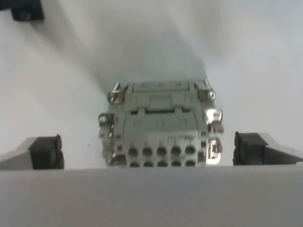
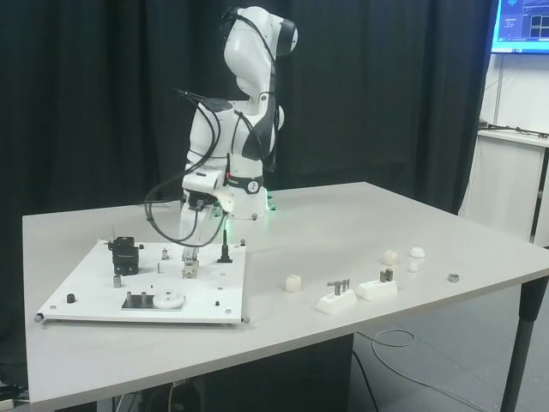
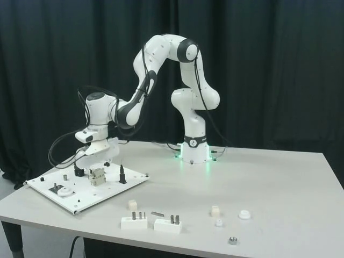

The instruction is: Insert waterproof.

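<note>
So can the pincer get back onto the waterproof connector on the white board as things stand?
Probably yes. The pincer hangs right above the waterproof connector, one open finger on each side and clear of it. On the white board, the black post stands off to one side, so nothing seems to block a straight descent.

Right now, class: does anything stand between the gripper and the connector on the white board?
Nothing visible does. The gripper hangs directly over the connector, one of its fingers on each side, with only bare board around it.
</note>
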`<move>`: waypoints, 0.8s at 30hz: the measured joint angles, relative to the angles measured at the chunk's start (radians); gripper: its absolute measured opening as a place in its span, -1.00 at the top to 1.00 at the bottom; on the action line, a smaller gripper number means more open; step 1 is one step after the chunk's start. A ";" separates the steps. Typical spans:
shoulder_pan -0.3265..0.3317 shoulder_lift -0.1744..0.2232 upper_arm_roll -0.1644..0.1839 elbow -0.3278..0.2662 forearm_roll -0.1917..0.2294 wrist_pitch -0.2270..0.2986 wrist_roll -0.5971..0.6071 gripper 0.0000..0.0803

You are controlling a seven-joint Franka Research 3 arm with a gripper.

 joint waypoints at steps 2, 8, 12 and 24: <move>0.000 -0.014 -0.004 0.000 0.000 -0.011 0.023 -0.99; 0.000 -0.049 -0.013 0.000 0.000 -0.027 0.111 -0.99; 0.000 -0.067 -0.017 0.000 0.003 -0.027 0.201 -0.99; 0.000 -0.083 -0.044 0.000 0.093 0.038 0.575 -0.99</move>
